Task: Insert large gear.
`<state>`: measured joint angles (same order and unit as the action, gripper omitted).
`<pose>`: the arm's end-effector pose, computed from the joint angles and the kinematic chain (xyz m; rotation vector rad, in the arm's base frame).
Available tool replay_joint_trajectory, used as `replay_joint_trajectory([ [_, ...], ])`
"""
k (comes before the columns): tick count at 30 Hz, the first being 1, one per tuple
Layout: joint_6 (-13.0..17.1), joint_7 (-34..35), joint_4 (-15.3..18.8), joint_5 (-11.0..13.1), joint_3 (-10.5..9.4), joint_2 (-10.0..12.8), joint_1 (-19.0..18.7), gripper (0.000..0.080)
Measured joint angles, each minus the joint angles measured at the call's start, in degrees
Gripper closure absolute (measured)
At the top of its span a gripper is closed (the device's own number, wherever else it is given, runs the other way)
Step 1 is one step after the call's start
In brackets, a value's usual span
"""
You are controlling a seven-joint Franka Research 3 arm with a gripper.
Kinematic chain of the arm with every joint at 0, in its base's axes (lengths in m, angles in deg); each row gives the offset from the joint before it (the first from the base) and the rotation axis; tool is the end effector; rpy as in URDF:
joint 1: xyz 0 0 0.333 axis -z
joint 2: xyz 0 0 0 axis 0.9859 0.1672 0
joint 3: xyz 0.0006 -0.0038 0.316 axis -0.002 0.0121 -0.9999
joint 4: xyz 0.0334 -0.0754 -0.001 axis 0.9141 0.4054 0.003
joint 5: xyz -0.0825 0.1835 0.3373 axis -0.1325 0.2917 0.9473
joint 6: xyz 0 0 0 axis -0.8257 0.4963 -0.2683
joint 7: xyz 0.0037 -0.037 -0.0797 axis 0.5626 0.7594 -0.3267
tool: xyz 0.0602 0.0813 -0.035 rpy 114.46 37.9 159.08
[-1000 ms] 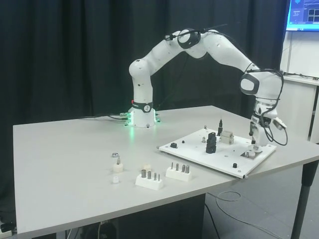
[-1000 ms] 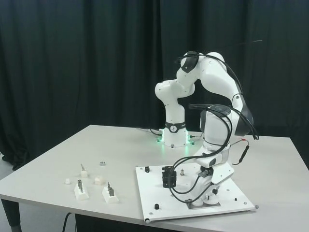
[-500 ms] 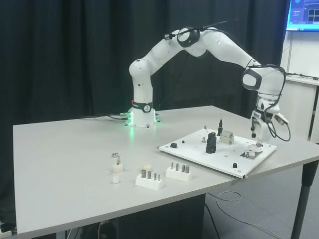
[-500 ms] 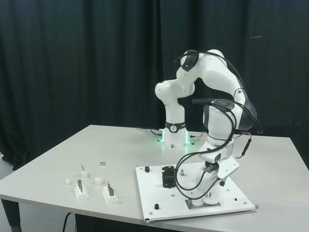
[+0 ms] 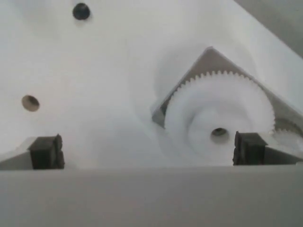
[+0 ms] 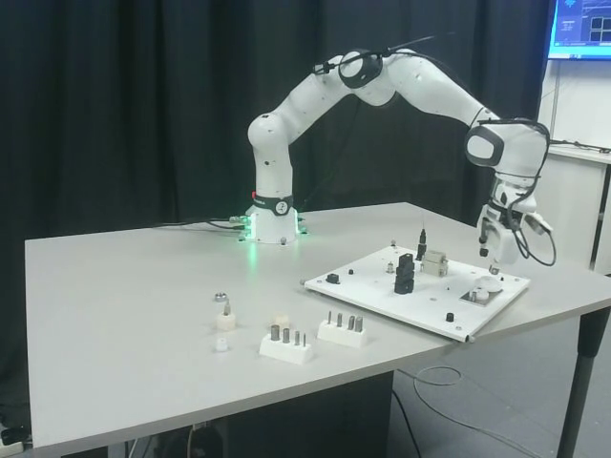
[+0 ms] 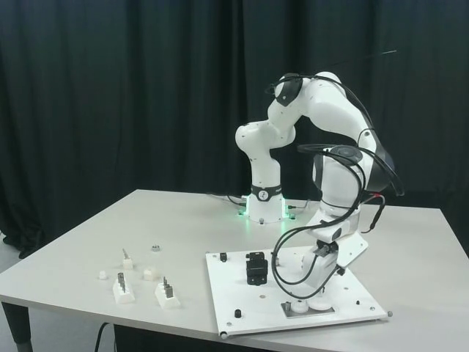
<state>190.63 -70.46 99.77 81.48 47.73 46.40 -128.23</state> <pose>0.6492 0.2819 0.2538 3.0605 0.3986 -0.2486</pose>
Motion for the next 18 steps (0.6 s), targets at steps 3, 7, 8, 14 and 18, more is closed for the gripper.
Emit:
replay_joint_trajectory([
  [3, 0.0, 0.2, 0.4, 0.0, 0.0, 0.0, -0.3, 0.0003],
  [7, 0.0, 0.6, 0.9, 0.0, 0.0, 0.0, -0.6, 0.0003],
  [8, 0.0, 0.7, 1.0, 0.0, 0.0, 0.0, -0.7, 0.0003],
  [14, 0.0, 0.9, 1.7, 0.0, -0.02, 0.0, -1.2, 0.0003],
  [18, 0.3, 1.2, 2.0, 0.0, -0.03, 0.0, -1.5, 0.0003],
])
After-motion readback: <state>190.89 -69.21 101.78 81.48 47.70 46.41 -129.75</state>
